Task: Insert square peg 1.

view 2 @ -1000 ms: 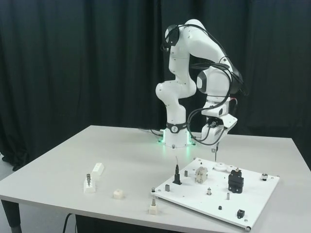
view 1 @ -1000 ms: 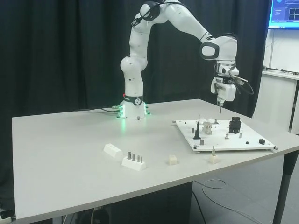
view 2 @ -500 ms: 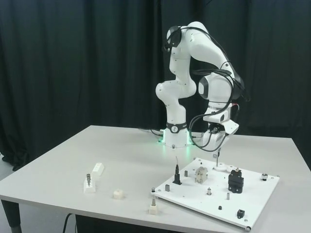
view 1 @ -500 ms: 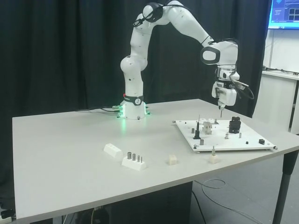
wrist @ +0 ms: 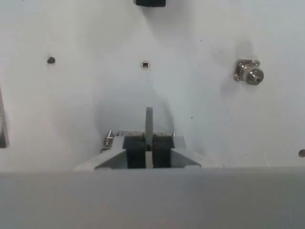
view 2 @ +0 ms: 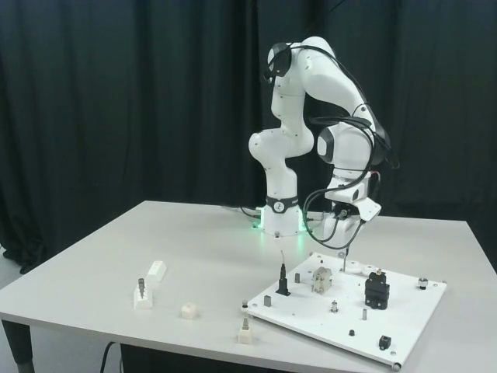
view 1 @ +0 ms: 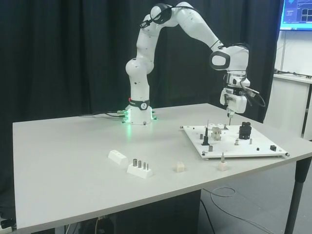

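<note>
The fingers (wrist: 135, 153) are clamped on the square peg (wrist: 149, 125), which is held upright in the gripper (wrist: 148, 155) above the white board (view 1: 253, 147). A small square hole (wrist: 145, 65) is seen ahead of the peg tip, well apart. A jam is risked if the peg is lowered slightly rotated or off-centre; slip in the grasp would be caused by pressing against the rim.
</note>
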Robot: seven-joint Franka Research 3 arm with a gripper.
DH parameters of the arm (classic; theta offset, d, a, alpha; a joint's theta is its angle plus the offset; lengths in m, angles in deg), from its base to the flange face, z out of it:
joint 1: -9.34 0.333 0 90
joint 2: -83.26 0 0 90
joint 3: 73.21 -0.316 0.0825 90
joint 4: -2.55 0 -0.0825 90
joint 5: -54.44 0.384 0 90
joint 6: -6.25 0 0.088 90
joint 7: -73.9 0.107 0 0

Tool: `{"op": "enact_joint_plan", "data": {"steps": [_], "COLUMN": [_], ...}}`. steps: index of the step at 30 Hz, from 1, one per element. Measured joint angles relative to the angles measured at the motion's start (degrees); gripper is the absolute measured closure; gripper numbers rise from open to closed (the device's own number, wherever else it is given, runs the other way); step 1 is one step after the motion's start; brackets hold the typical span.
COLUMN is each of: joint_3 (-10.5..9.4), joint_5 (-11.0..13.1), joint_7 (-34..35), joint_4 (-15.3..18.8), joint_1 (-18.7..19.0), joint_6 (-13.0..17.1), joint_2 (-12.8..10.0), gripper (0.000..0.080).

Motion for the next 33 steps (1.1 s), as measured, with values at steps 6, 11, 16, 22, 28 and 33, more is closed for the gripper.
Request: {"op": "enact_joint_plan", "data": {"steps": [6,11,16,22,28,33], "joint_3": [0.01,0.02,0.02,-0.07,-0.18,-0.39], "joint_5": [0.0,0.0,0.1,0.4,0.8,1.3], "joint_7": [0.0,0.0,0.0,0.0,0.0,0.0], "joint_4": [0.0,0.0,0.0,0.0,0.0,0.0], "joint_1": [-0.3,-0.5,-0.5,-0.5,-0.5,-0.5], "joint_6": [1.1,2.2,3.3,4.2,5.7,6.5], "joint_2": [-0.9,-1.7,-2.7,-3.9,-5.1,-6.0], "gripper": [0.0776,0.0776,0.0776,0.0776,0.0776,0.0776]}}
